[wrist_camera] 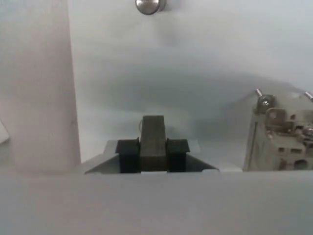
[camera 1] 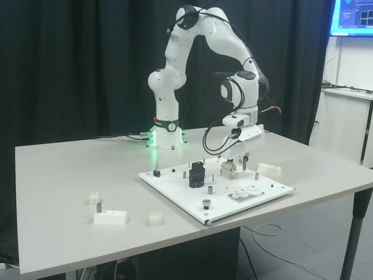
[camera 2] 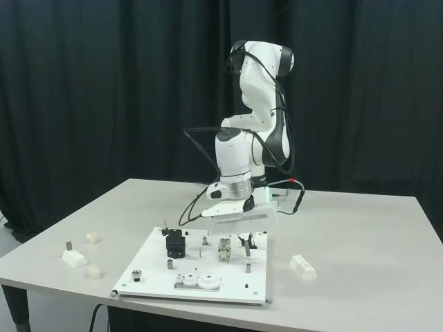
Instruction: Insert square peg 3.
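You will find the square peg (wrist_camera: 153, 142) clamped upright between the two black fingers (wrist_camera: 128, 154) of the hand (wrist_camera: 153, 169), its tip held above the white board (camera 1: 218, 189). The hand (camera 2: 246, 243) hangs over the board's rear part, just beside the small metal fixture (camera 2: 224, 250). Further out on the grey bench (camera 1: 64, 175), a white block (camera 1: 111, 217) lies well apart from the board.

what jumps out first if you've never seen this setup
The white robot arm bent over the white board on the grey table, against black curtains. Its claw hangs low over the board's far side, gripping a dark square peg. On the board a black block stands out.
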Tool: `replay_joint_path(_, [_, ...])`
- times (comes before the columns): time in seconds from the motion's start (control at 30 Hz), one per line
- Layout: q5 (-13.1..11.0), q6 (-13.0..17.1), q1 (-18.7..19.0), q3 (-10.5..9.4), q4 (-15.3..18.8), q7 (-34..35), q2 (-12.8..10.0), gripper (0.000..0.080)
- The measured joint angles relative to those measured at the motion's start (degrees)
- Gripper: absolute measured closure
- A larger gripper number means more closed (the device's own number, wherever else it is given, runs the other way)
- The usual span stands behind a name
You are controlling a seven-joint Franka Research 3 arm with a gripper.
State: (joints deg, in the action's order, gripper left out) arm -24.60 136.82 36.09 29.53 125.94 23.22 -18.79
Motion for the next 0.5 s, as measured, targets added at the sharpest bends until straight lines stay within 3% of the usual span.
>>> replay_joint_path(0.5, [0.0, 3.8, 1.7, 0.0, 3.1, 0.3, 0.3, 0.069])
